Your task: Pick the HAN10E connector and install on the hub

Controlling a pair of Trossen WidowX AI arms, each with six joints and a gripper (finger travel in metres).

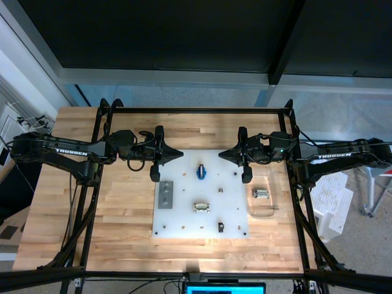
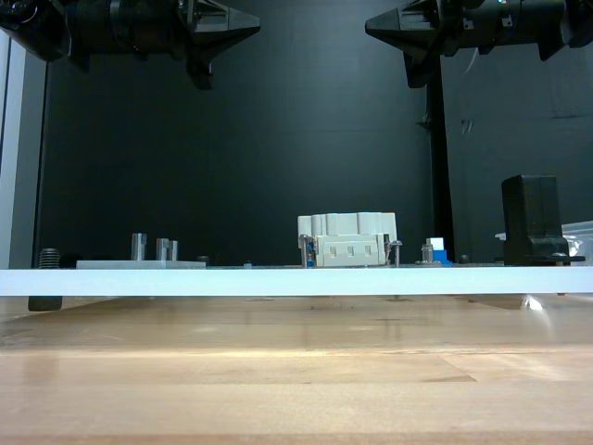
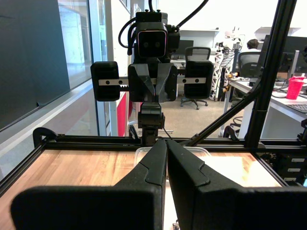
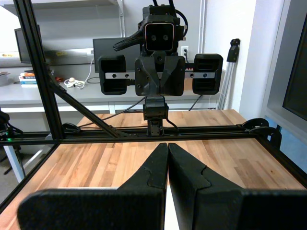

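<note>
Both hang clenched and empty high over the board (image 1: 184, 223): left gripper (image 1: 180, 153), right gripper (image 1: 220, 153). Picking is not yet begun. The connector (image 1: 261, 193) lies in the tray (image 1: 263, 215) beside the board, and the hub (image 1: 201, 208) sits mid-board. Next, the right gripper should likely open and descend onto the connector.

1. A wooden table (image 1: 110, 233) carries a white task board (image 1: 184, 228) at its centre.
2. From the board's middle, a blue upright connector (image 1: 201, 171) stands at 12 o'clock.
3. A grey metal block (image 1: 166, 193) with two holes lies at 9 o'clock (in the low view, short pegs rise from it).
4. A small black part (image 1: 220, 228) sits at 5 o'clock.
5. A clear plastic tray (image 1: 264, 214) rests just off the board, at about 4 o'clock.
6. A lit blue screen (image 1: 225, 288) shows at 6 o'clock, at the table's near edge.
</note>
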